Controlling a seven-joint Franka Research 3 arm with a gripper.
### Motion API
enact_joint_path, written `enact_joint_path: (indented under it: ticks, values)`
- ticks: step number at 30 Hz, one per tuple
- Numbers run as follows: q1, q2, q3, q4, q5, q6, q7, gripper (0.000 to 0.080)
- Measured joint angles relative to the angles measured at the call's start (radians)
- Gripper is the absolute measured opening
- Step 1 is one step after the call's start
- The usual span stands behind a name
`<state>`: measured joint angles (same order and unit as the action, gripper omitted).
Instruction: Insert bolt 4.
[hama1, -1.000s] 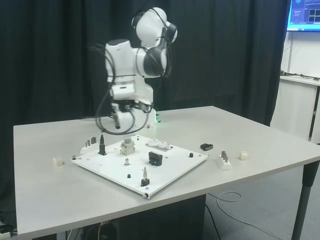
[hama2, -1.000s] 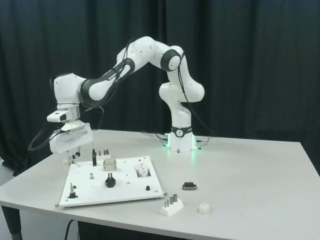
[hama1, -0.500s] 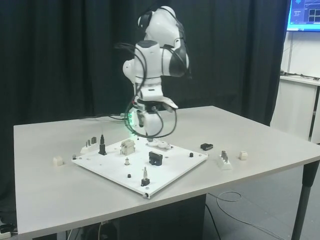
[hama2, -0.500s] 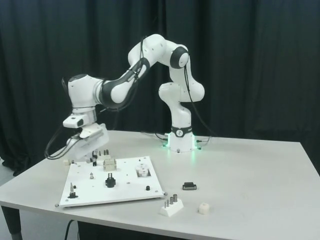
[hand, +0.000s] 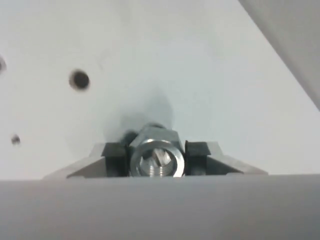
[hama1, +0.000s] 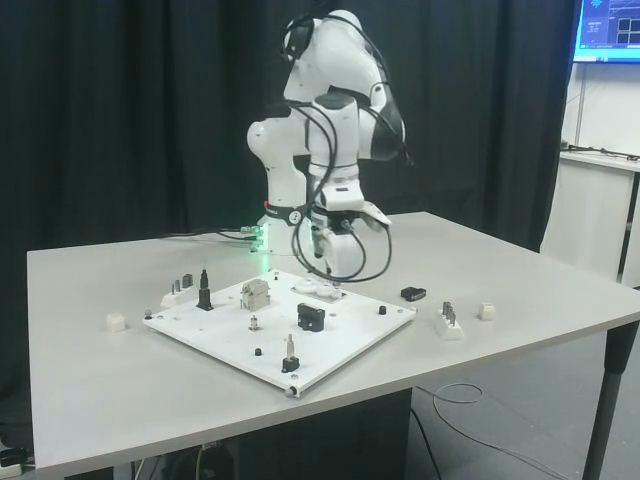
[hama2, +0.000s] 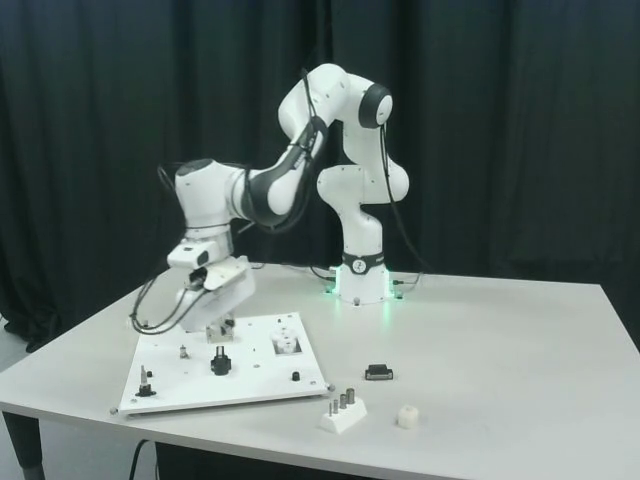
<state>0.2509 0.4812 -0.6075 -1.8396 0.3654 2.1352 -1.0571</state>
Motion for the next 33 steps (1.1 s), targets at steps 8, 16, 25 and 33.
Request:
enact_joint_path:
  ticks: [8,16,25,33]
  values:
    - [0.067,-0.042,0.019,-0.117,0.000,0.104,0.046,0.0239]
    - [0.131,-0.062,0.024,-0.206,-0.001,0.209,0.049,0.0239]
    - [0.172,-0.062,0.033,-0.247,-0.018,0.273,0.049,0.0239]
    - [0.179,-0.062,0.055,-0.262,-0.026,0.295,0.052,0.0239]
